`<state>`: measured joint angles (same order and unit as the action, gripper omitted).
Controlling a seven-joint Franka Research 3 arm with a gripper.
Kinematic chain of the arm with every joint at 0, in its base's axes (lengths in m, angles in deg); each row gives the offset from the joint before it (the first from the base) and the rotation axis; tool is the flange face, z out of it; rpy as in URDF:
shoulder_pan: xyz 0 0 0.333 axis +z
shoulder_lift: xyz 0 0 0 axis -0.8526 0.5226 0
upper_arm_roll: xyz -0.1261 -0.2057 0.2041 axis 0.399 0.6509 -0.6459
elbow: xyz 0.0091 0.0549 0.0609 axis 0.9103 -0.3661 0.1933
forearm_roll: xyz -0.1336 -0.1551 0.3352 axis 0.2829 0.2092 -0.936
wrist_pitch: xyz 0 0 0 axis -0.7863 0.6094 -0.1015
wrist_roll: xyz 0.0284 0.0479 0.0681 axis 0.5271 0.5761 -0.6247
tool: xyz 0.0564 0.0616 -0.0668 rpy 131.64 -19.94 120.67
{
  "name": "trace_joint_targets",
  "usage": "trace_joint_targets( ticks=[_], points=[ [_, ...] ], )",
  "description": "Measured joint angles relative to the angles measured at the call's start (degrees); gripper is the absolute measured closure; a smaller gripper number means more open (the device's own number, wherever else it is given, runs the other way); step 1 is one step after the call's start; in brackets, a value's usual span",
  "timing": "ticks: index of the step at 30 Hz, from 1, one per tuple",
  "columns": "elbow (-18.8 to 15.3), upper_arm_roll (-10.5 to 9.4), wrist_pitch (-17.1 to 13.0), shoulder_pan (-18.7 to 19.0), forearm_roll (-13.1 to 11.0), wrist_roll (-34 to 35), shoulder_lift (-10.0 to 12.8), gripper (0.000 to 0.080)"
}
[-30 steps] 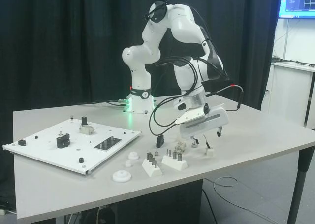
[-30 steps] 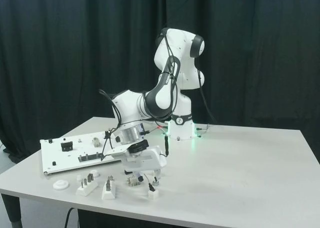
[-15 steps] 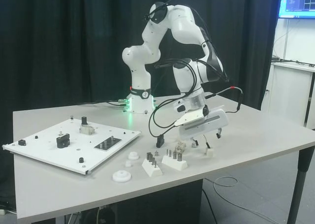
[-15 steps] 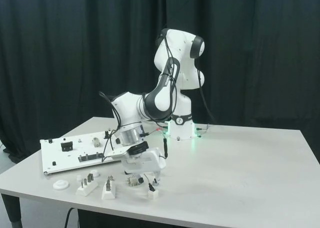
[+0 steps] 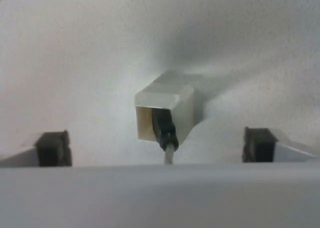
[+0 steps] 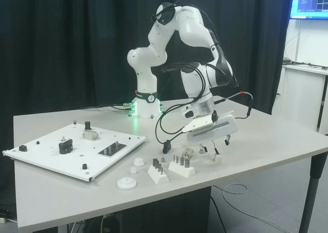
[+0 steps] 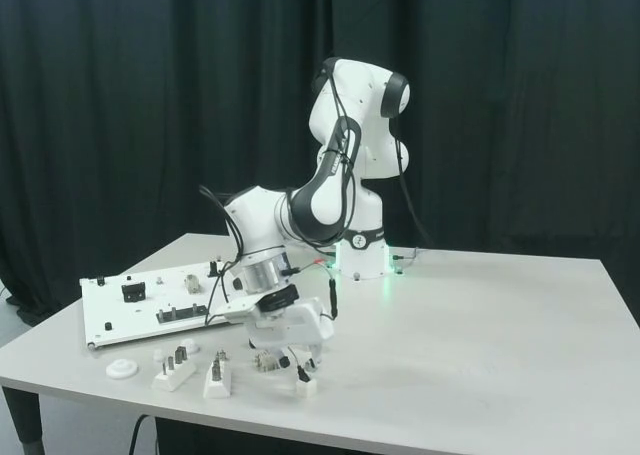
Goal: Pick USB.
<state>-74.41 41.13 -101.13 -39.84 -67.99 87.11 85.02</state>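
wrist: I see jaws spread either side of USB (image 5: 164, 130) in its white holder (image 5: 170, 107) | room: gripper (image 6: 215, 150) low over surface (image 6: 266, 141), plug hidden

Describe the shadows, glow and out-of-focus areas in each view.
Wrist view: soft shadow on the table beyond the white holder; the fingertips and the pale band below them look out of focus. First room view: green glow at the arm's base; bright screen in the corner. Second room view: even light, black curtain featureless.
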Motion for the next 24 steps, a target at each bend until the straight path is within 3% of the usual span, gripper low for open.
trace_joint_targets(
  ticks=[3, 4, 12, 13, 17, 18, 24],
  points=[
    [0.02, 0.00, 0.00, 0.02, -0.04, 0.00, 0.07, 0.0003],
    [0.03, 0.00, 0.00, 0.02, -0.08, 0.00, 0.09, 0.0100],
    [0.03, 0.00, 0.00, 0.00, -0.64, 0.00, 0.25, 0.0100],
    [0.03, 0.00, -0.01, 0.00, -0.65, 0.00, 0.27, 0.0446],
    [0.03, 0.03, -0.02, -0.01, -0.65, 0.00, 0.37, 0.0446],
    [0.03, 0.04, -0.02, -0.01, -0.65, 0.00, 0.40, 0.0626],
    [0.04, 0.12, -0.04, -0.03, -0.65, -0.05, 0.58, 0.0626]
  ],
)
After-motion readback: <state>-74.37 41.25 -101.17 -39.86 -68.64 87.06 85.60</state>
